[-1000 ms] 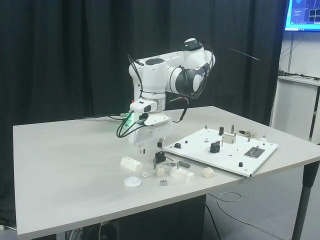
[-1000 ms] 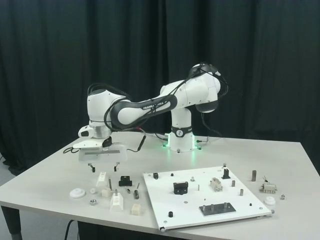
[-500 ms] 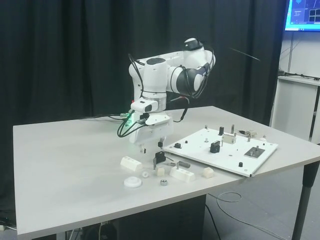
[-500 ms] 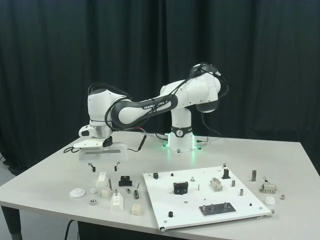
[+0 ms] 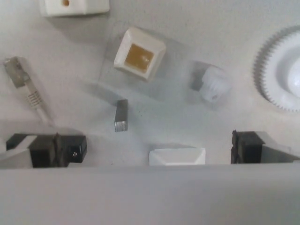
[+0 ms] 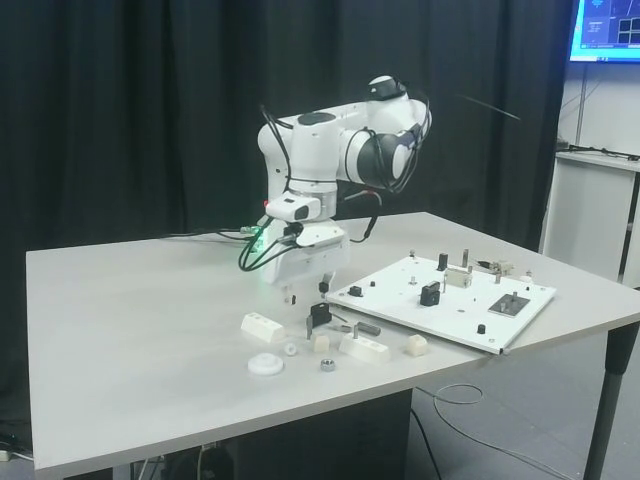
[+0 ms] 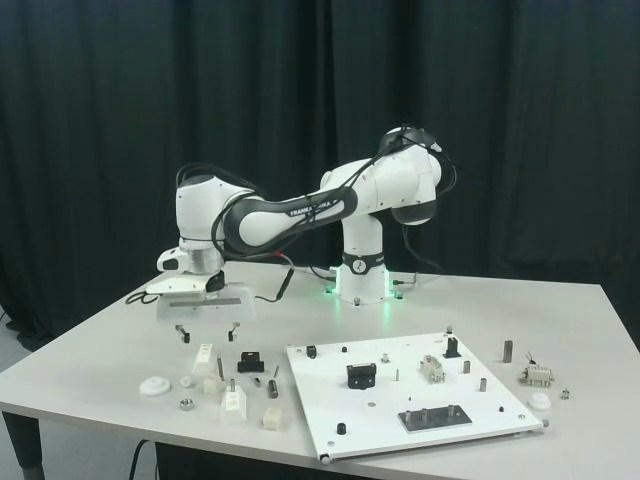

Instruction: Remove square peg 1.

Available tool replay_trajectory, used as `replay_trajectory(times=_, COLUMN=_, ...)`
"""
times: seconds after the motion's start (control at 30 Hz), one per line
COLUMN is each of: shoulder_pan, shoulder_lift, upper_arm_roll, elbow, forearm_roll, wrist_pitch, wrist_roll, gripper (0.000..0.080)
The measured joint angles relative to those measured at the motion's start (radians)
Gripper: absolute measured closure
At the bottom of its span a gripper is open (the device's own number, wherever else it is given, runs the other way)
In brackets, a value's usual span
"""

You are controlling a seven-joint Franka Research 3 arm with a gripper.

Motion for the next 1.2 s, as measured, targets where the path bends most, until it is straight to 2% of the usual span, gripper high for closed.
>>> replay_trajectory(times=1.2, shoulder_pan=0.01, shoulder_lift=-0.002, upper_arm_roll=-0.02, elbow=0.028, forearm_roll=-0.005, wrist_pitch=0.002, wrist_roll=0.019, gripper=0.0003)
